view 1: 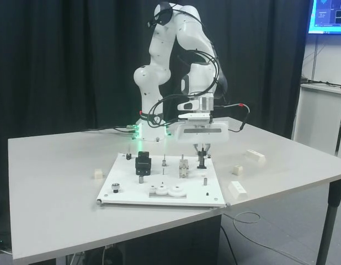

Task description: Insert square peg 3.

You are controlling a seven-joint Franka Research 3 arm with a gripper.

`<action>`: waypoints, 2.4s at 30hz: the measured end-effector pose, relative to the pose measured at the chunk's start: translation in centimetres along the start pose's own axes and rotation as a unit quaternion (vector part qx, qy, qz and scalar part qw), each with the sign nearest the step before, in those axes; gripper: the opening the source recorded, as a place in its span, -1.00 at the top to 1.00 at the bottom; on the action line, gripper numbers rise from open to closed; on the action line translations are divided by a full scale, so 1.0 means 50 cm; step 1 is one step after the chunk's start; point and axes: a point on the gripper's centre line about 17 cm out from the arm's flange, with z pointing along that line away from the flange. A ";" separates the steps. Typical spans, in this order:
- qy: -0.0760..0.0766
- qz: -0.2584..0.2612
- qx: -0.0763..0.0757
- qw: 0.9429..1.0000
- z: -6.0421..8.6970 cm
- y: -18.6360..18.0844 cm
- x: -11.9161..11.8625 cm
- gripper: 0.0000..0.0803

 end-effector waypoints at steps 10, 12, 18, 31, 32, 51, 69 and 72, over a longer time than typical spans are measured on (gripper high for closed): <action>-0.003 -0.003 -0.001 1.000 0.017 -0.006 0.005 0.72; -0.003 -0.003 -0.002 1.000 0.022 -0.007 0.006 0.72; -0.007 -0.003 -0.004 1.000 0.041 -0.013 0.009 0.72; -0.016 0.003 0.000 1.000 0.066 -0.018 0.012 0.72; -0.016 0.005 0.001 1.000 0.067 -0.018 0.012 0.72; -0.032 0.038 0.008 0.999 0.078 -0.012 0.008 0.72; -0.053 0.038 0.007 0.998 0.085 -0.015 -0.001 0.72; -0.054 0.038 0.007 0.998 0.085 -0.015 -0.001 0.72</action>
